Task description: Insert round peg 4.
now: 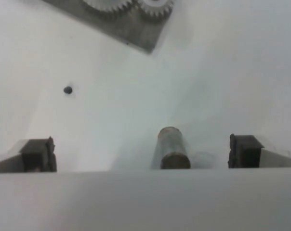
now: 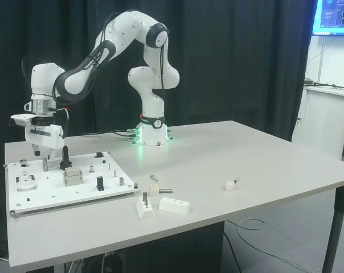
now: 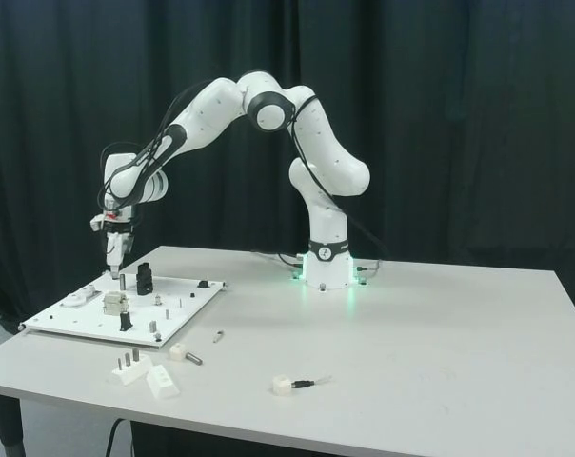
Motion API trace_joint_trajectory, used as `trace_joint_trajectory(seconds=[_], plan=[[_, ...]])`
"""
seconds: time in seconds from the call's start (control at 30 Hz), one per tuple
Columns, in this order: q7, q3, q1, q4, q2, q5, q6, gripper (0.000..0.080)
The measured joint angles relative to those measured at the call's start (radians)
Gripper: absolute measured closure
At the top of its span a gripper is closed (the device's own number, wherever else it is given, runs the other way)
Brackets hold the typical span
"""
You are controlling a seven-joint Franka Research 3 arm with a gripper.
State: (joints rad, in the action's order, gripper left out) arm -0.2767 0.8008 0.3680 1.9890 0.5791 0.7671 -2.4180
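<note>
1. White is most of what I see from the wrist view: the task board (image 1: pixel 136 96) fills it, with the round peg (image 1: pixel 173 148) standing upright between my two black fingertips (image 1: pixel 38 155).
2. My jaws (image 1: pixel 141 153) are spread wide and released; the peg touches neither pad and sits nearer one of them.
3. From the first room view, the jaws hang over the far left part of the board (image 2: pixel 69 190), at about 10 o'clock from the board's middle, with the peg (image 2: pixel 44 164) standing just below them.
4. I think the peg is already seated in its hole, but its foot is hidden by the wrist housing in the close view and too small to judge in the room views.
5. Two grey gears (image 1: pixel 128 6) on a grey plate lie at the edge of the wrist view, well apart from the peg, and a small black dot (image 1: pixel 68 90) marks the board between them and one fingertip.
6. On the board, at about 3 o'clock from the peg, stands a black post (image 2: pixel 64 158); a grey block (image 2: pixel 73 177) sits near the middle.
7. Off the board, on the grey counter (image 2: pixel 263 165), white holders (image 2: pixel 173 206) lie at about 4 o'clock from it, and a small white piece (image 2: pixel 230 184) lies farther right.
8. In the second room view the white arm (image 3: pixel 259 109) reaches from its base (image 3: pixel 327 267) out over the board (image 3: pixel 126 309), wrist pointing straight down.
</note>
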Motion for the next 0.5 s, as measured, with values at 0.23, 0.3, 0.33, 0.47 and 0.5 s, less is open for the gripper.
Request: trace_joint_trajectory(seconds=[0.23,0.3,0.33,0.47,0.5], plan=[[-0.014,0.006,-0.014,0.0,-0.005,0.0,0.0,0.0003],[-0.017,0.006,-0.017,0.0,-0.008,0.0,0.0,0.0003],[-0.019,0.006,-0.018,0.0,-0.009,0.0,0.0,0.0003],[-0.026,0.006,-0.023,0.0,-0.014,-0.001,0.0,0.0003],[-0.026,0.006,-0.024,0.0,-0.015,-0.001,0.0,0.0003]])
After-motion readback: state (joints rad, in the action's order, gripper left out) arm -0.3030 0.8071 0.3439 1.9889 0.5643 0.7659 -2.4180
